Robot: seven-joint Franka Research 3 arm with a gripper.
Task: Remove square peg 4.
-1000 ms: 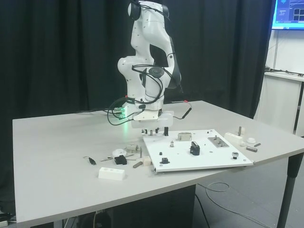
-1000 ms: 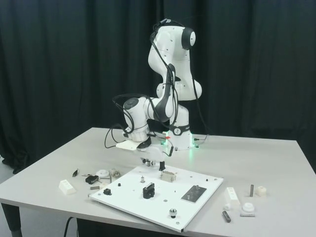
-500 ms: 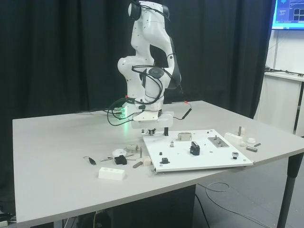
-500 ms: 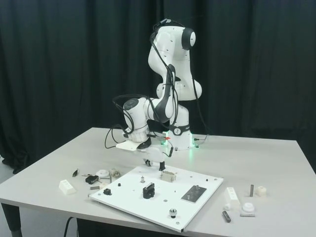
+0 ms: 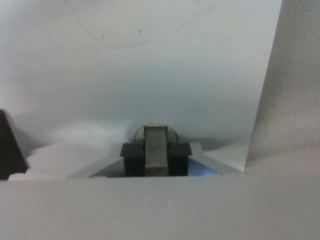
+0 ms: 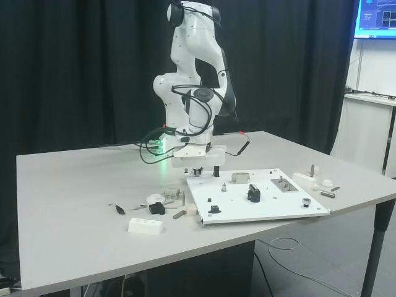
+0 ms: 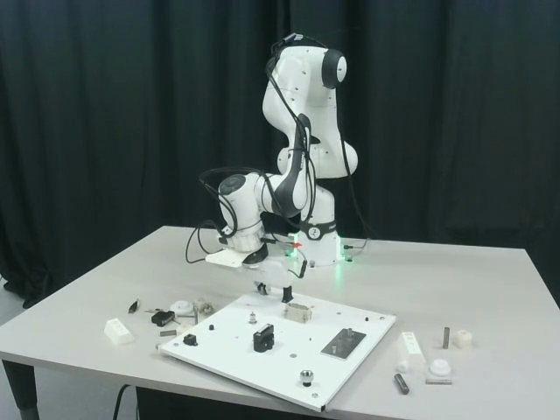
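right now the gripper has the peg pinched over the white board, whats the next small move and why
Probably a short straight lift. In the wrist view the gripper is shut on the square peg, low over the white board, so rising first should clear it.

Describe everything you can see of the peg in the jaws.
The peg looks like a short grey bar with flat faces, metal by its look. In the wrist view it stands between the two black jaws, which press on its sides. Behind its top shows a round rim, and beyond lies the white board. The room views show it too small to describe.
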